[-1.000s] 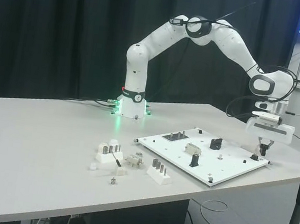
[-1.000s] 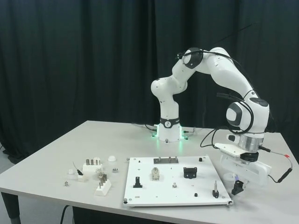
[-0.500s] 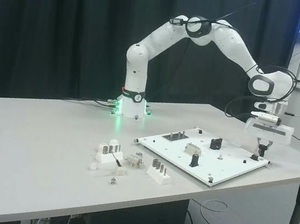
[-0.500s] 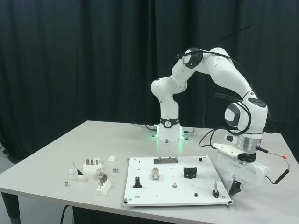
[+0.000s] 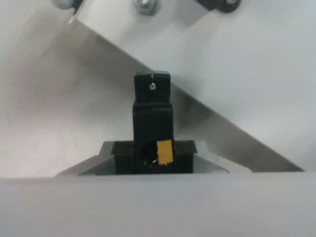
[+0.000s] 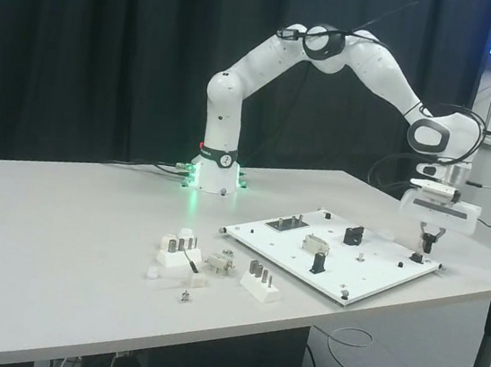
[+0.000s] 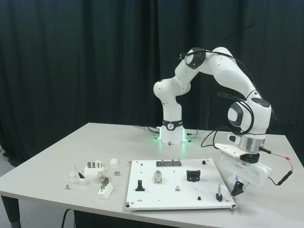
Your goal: Insert D-SUB.
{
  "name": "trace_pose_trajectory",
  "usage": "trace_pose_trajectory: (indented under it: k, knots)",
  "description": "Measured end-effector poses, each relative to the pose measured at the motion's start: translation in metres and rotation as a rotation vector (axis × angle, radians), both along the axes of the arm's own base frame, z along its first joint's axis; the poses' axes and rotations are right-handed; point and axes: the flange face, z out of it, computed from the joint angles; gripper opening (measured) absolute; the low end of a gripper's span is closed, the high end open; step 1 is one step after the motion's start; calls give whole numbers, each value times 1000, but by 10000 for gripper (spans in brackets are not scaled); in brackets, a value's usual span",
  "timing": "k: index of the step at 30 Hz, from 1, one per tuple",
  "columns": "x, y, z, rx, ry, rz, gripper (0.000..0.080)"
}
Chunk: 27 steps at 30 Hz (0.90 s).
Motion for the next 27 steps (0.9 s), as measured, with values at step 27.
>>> trace_pose_trajectory:
  k: [27]
  knots:
    - [3,-70,62,-100,146,-76,156]
